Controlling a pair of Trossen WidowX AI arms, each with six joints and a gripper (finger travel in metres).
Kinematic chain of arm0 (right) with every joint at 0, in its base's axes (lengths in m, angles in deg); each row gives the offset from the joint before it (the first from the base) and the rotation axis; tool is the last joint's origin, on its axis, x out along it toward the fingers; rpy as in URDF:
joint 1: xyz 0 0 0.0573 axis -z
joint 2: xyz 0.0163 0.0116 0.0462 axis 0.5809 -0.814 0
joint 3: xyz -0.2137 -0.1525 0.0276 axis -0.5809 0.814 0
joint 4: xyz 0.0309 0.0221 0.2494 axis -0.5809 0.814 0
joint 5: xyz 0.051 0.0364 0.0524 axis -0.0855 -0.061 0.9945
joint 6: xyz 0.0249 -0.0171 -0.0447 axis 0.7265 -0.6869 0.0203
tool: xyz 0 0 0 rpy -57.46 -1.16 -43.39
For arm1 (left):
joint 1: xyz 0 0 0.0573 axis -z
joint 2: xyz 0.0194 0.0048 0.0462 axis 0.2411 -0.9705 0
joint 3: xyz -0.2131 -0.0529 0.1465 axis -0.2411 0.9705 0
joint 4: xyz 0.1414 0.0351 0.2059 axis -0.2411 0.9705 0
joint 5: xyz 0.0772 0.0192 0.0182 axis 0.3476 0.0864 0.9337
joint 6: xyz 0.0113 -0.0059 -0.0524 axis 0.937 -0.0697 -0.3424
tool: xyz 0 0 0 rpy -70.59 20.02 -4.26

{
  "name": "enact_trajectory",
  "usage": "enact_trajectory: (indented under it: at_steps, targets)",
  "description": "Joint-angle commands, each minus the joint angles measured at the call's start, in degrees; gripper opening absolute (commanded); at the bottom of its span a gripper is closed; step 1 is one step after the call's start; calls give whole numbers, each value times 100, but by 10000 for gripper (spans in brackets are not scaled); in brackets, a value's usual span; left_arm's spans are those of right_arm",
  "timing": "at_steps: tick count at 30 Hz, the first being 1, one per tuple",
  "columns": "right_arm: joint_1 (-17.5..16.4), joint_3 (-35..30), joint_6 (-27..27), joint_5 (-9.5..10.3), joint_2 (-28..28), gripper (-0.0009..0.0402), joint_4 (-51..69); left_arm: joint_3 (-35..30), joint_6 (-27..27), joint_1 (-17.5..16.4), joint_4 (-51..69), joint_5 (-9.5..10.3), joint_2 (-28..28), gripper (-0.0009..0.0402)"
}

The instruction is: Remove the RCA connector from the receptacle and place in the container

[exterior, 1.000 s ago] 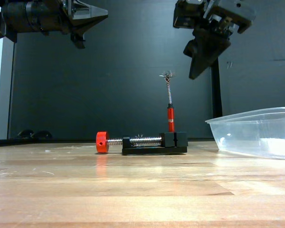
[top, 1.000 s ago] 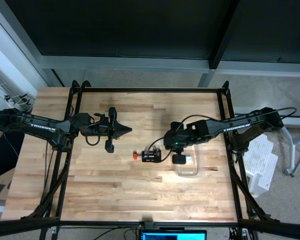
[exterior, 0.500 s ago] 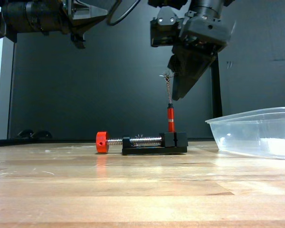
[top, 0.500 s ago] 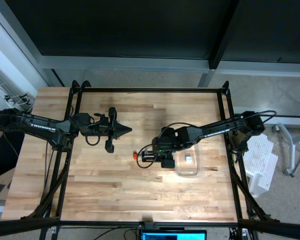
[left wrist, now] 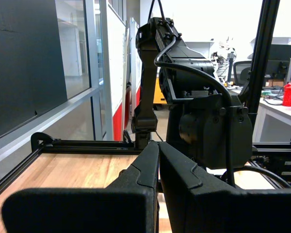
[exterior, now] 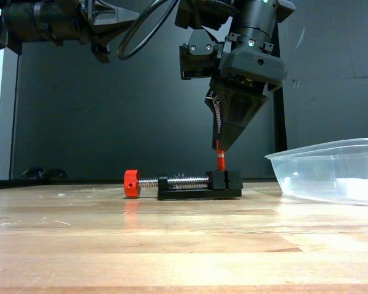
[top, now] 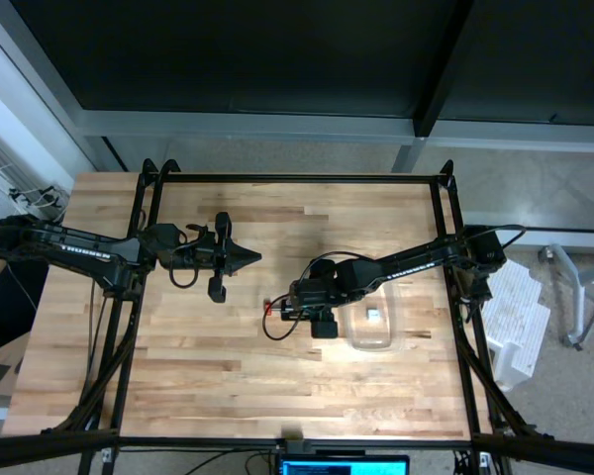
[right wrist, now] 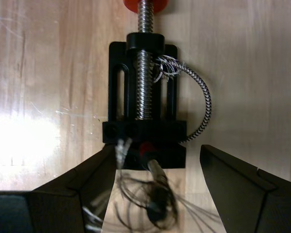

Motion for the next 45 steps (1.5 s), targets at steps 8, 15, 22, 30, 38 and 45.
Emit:
enact_trajectory:
  at_steps: [8,15,22,30,38,45]
  targets:
    - [-13,76,-39,42,-92,201,-55,0,0,0,-4,-2,0,0]
    - [-31,76,-17,179,-83,165,-111,0,0,-2,-2,-2,0,0]
    - [-28,76,9,149,-79,125,-116,0,0,-2,-2,-2,0,0]
    - [-24,76,9,59,-63,70,-118,0,0,0,-2,-2,0,0]
    - [-24,76,9,59,-59,2,-122,0,0,-2,-2,-2,0,0]
    - [-22,76,9,59,-42,2,-127,0,0,-2,-2,-2,0,0]
